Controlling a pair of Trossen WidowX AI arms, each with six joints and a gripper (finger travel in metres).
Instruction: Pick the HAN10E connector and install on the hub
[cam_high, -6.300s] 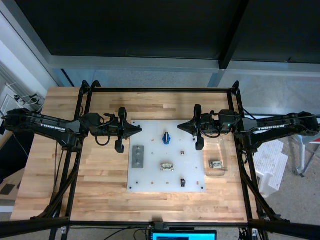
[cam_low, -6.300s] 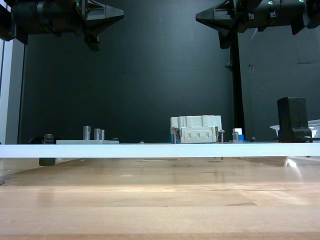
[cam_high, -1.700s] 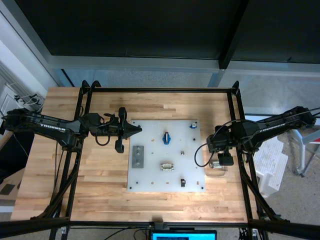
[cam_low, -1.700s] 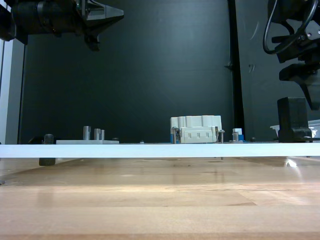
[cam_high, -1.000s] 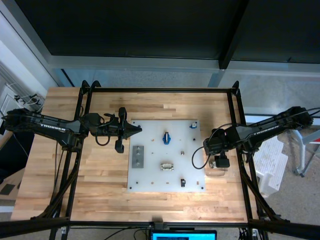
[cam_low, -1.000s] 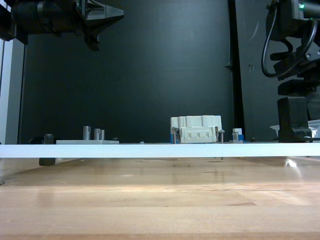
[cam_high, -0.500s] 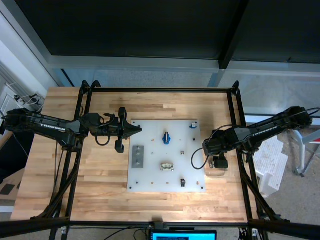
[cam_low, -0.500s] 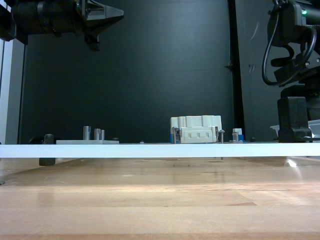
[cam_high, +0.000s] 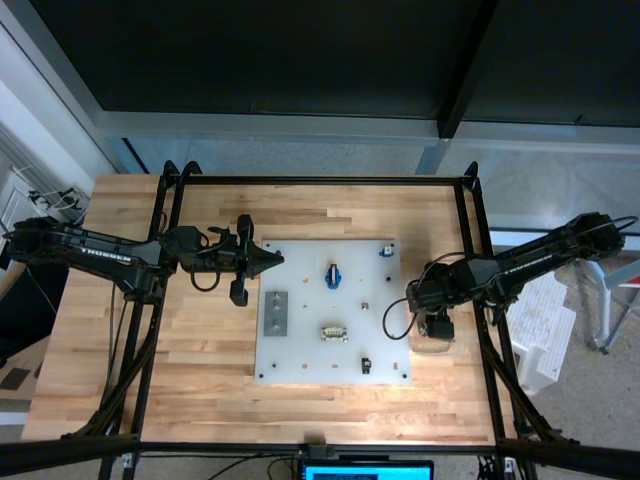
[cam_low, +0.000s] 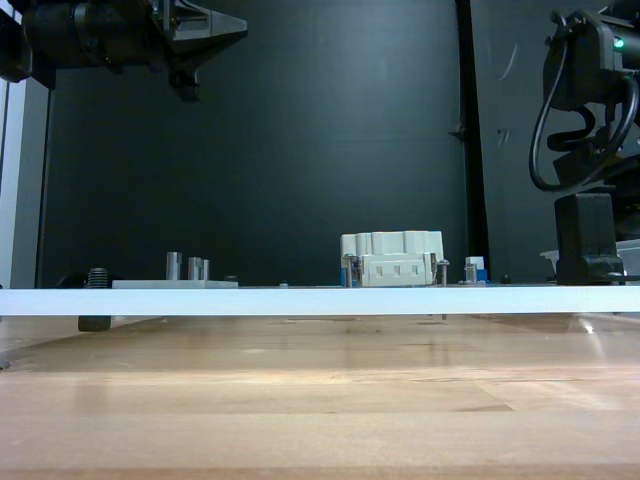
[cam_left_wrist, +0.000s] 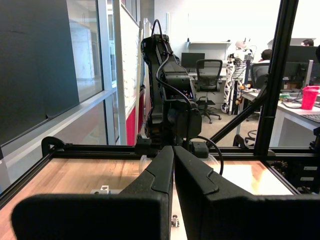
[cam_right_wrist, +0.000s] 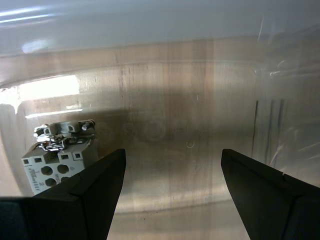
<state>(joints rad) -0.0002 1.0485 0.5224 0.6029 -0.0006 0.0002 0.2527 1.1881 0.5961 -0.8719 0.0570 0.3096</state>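
The HAN10E connector (cam_right_wrist: 57, 150) is seen lying on the floor of a clear tray (cam_right_wrist: 190, 125) set just off the right edge of the white plate (cam_high: 300, 360). The right gripper (cam_right_wrist: 172, 185) is held low over that tray, its jaws spread wide and grasping nothing; the connector is found just beside one finger (cam_right_wrist: 95, 190), not between the two. Small markings are borne on the connector's face, but they cannot be read. The hub (cam_high: 335, 334) is fixed on the plate, near its middle and towards the near edge. The left gripper (cam_left_wrist: 173, 150) is held high above the plate's far left corner, its jaws pressed together on nothing. White lettering on the left arm (cam_high: 95, 255) appears to read "TROSSEN".
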